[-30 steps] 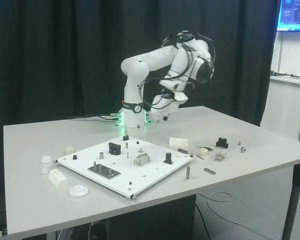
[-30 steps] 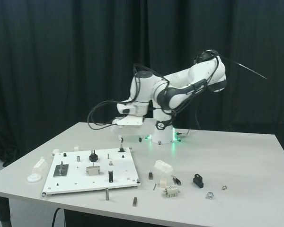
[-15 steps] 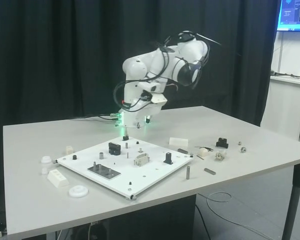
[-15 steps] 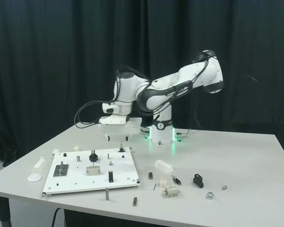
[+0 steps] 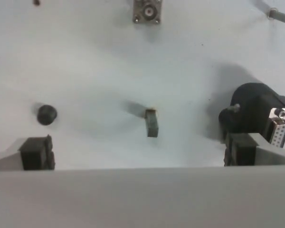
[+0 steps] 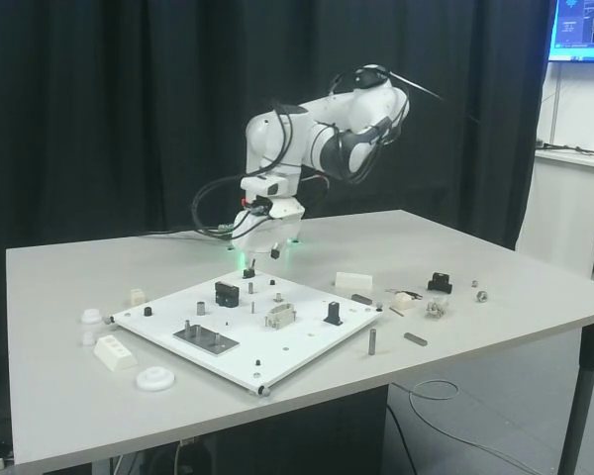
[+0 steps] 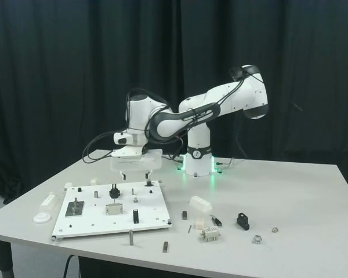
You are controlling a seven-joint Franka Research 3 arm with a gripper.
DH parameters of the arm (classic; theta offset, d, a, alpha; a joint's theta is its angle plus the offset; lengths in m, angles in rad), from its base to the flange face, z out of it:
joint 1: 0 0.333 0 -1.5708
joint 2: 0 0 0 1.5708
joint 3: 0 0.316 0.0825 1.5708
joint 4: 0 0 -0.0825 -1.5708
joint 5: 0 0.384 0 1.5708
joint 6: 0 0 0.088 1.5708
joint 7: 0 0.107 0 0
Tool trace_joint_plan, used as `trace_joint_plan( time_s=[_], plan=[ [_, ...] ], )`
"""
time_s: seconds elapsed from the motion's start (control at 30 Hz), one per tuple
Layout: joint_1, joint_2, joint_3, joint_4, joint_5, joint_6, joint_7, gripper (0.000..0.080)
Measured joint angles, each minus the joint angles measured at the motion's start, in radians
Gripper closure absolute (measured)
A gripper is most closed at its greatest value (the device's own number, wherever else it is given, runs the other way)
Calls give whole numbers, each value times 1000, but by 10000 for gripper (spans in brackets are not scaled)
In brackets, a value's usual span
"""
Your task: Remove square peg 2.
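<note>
From my wrist camera the gripper [image 5: 137,152] stood open, its black fingertips [image 5: 36,153] wide apart and holding nothing. Between them, lower down, the small grey square peg [image 5: 151,122] stood upright in the white board [image 5: 85,71]. A black connector block [image 5: 254,113] sat close to one fingertip, and a small black knob [image 5: 47,114] lay near the other. In the room views the gripper [image 7: 134,171] hung above the board's [image 6: 307,348] far edge. The board lay on the grey table [image 6: 495,262]. Farther back, the arm's base [image 7: 198,162] glowed green.
</note>
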Motion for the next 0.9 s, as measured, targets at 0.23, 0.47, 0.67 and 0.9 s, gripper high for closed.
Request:
trace_joint_plan(
  time_s=[0.23, 0.47, 0.67, 0.9],
  plan=[
    [-47, 17, 19, 1, 57, -24, -30, 3],
    [-77, 19, 28, 3, 91, -45, -31, 3],
    [-100, 22, 31, 4, 122, -65, -31, 3],
    [-121, 27, 44, 8, 143, -69, -31, 3]
  ],
)
